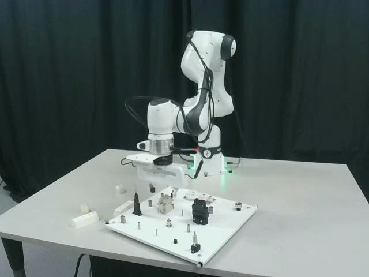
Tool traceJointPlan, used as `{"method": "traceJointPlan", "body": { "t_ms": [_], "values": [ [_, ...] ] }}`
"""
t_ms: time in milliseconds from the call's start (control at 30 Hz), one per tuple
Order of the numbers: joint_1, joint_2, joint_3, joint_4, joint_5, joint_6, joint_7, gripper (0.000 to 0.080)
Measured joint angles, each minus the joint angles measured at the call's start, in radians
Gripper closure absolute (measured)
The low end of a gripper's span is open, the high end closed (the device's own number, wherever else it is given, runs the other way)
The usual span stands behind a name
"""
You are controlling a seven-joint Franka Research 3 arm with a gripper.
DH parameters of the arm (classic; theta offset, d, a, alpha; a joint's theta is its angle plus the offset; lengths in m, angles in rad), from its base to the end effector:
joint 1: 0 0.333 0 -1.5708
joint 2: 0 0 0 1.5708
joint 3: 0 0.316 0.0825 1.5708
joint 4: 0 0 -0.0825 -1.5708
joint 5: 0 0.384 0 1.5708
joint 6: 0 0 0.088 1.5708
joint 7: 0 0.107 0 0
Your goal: Remove waterproof.
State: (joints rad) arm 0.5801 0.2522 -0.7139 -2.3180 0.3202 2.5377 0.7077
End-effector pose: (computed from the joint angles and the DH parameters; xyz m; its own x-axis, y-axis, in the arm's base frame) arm 0.5196 -0.0770 0.2627 0.4680 -0.8836 0.0158 -0.8822 -0.4682 -0.0506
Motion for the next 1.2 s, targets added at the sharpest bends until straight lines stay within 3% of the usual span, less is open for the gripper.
{"method": "traceJointPlan", "body": {
  "t_ms": [333, 833, 1200],
  "values": [
    [-0.003, 0.044, 0.013, 0.020, 0.027, -0.036, -0.015, 0.0003],
    [-0.027, 0.058, 0.042, 0.017, 0.087, -0.053, 0.002, 0.0003],
    [-0.028, 0.064, 0.044, 0.017, 0.092, -0.041, 0.030, 0.0003]
  ]
}}
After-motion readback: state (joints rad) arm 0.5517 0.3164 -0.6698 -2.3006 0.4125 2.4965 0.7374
